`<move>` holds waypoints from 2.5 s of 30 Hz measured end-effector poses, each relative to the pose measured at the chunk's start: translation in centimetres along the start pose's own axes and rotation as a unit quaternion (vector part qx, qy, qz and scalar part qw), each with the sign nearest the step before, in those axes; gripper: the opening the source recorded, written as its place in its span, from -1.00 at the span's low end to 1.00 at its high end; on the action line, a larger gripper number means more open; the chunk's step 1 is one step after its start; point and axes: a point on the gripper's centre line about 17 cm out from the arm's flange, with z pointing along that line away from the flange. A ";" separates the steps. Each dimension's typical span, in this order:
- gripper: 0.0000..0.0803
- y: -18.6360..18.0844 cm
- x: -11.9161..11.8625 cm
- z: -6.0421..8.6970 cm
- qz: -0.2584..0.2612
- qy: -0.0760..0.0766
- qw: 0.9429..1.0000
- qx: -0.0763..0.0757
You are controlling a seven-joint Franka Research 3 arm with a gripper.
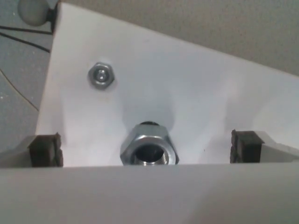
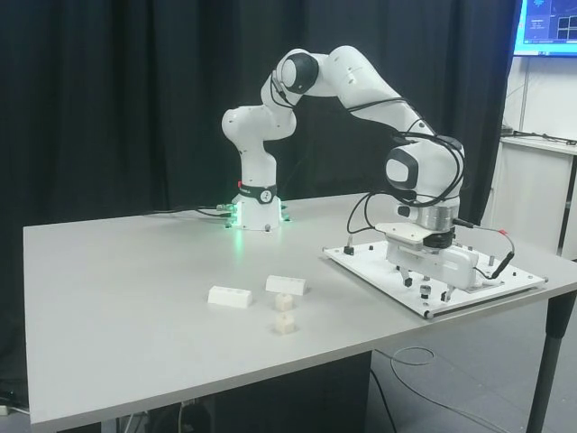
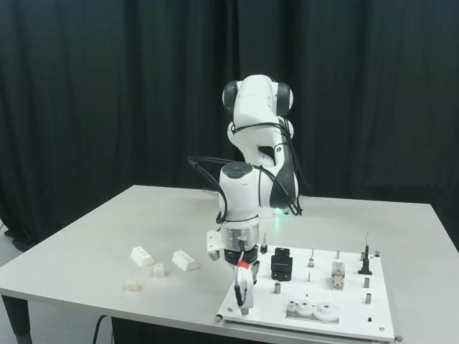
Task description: Remove bolt 4.
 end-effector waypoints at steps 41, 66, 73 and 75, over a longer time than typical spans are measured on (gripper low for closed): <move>-0.43 0.2 1.1 -0.5 0.023 -0.009 1.000 0.001; -0.44 -0.2 0.9 -0.5 -0.135 -0.005 0.991 0.007; -0.44 -0.3 0.9 -0.5 -0.188 -0.003 0.982 0.008; -0.44 -0.3 0.9 -0.5 -0.207 -0.002 0.978 0.008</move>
